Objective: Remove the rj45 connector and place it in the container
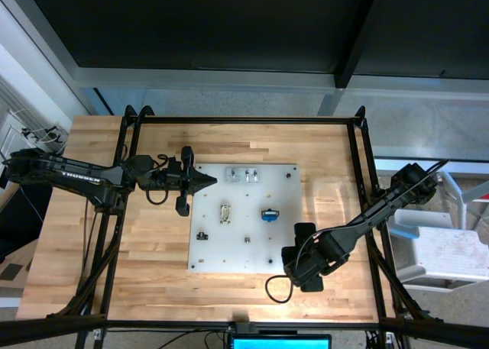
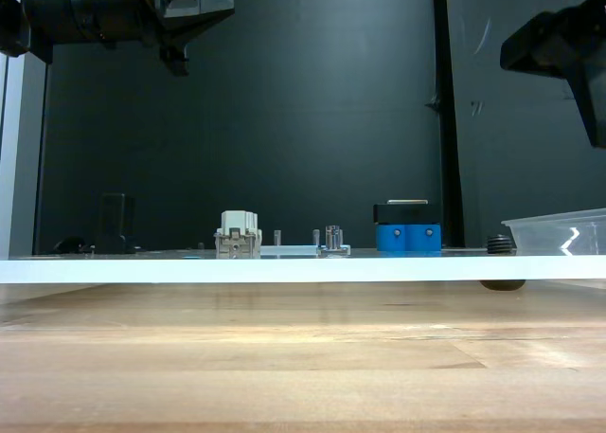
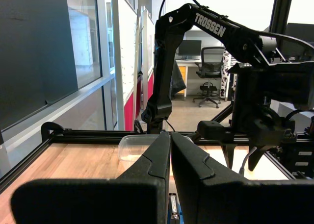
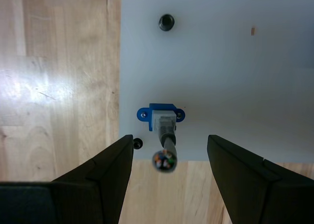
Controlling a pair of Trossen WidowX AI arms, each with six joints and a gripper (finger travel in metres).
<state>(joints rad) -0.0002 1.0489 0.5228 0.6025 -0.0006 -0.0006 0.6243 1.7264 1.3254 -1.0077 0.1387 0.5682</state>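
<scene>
The rj45 connector [image 4: 166,122] stands plugged into a small blue mount [image 4: 160,108] close to a corner of the white board [image 4: 221,62]. A short grey cable stub [image 4: 167,148] rises from it. My right gripper [image 4: 170,136] hovers high above it, open, with one finger on each side of the stub and nothing held. In the high view my right gripper [image 1: 304,231] covers that corner and hides the connector. The clear container [image 1: 330,198] [image 2: 559,232] lies on the wood just right of the board. My left gripper [image 1: 205,180] [image 3: 170,140] is shut and empty, raised over the board's left edge.
On the white board [image 1: 229,250] stand a grey-white connector block [image 1: 225,213] [image 2: 239,236], a blue block with a dark top [image 1: 269,214] [image 2: 407,236] and small clear parts [image 1: 243,175] at the back. A black screw head [image 4: 167,22] sits near the board's edge. Black frame rails [image 1: 359,158] border the table.
</scene>
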